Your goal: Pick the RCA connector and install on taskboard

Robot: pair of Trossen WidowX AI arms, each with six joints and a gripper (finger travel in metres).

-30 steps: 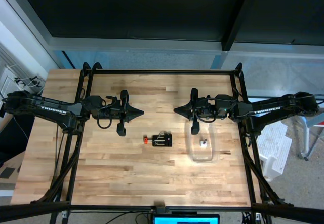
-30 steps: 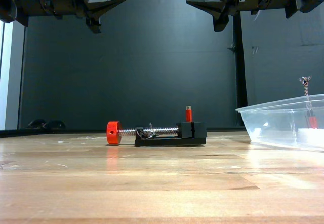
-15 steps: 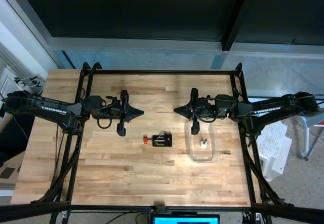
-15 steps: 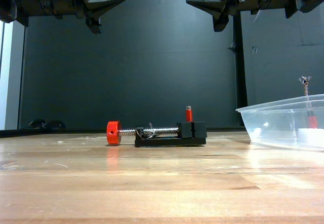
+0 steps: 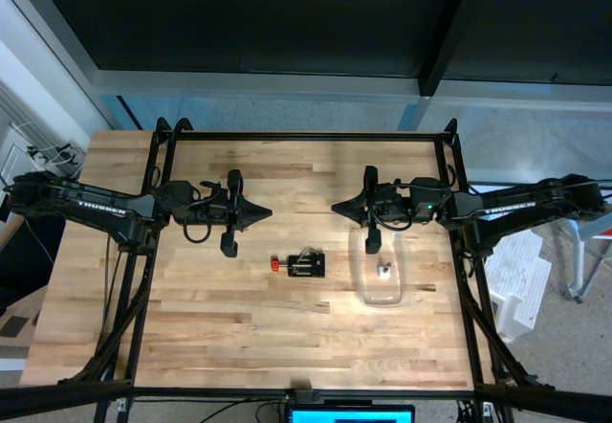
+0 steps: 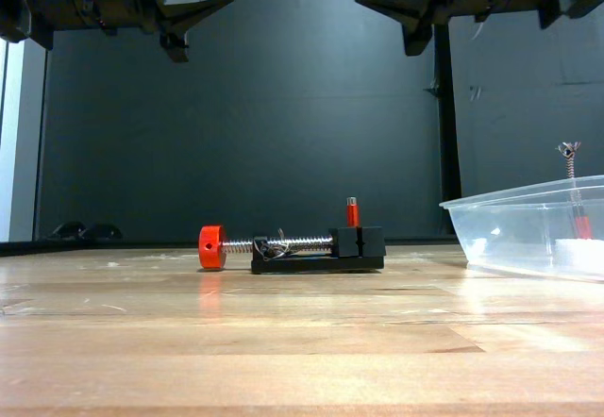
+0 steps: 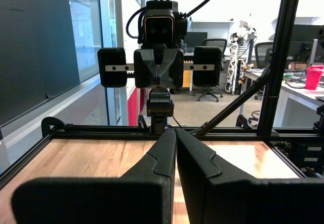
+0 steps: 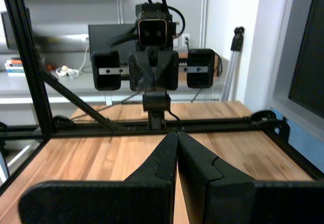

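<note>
Your right end effector (image 5: 335, 210), closed and empty, now sits slightly further right of centre than a moment ago, and pickup has not begun. The connector (image 5: 384, 270) lies in the tray (image 5: 366, 292), lower right of centre. The left end effector (image 5: 269, 213) hangs closed, left of centre. The taskboard (image 5: 308, 265) sits mid-frame on the tabletop (image 5: 239, 337).

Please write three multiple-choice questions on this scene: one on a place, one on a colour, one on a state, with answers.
1. Where is the connector? A) on the taskboard B) in the tray C) in a drawer
2. The taskboard's knob is: A) red B) blue C) green
3. The left gripper and right gripper are: A) open, on the table B) shut, high above the table C) gripping the tray
Answers: B, it lies inside the tray; A, red in the low view; B, fingers meet in both wrist views.
</note>
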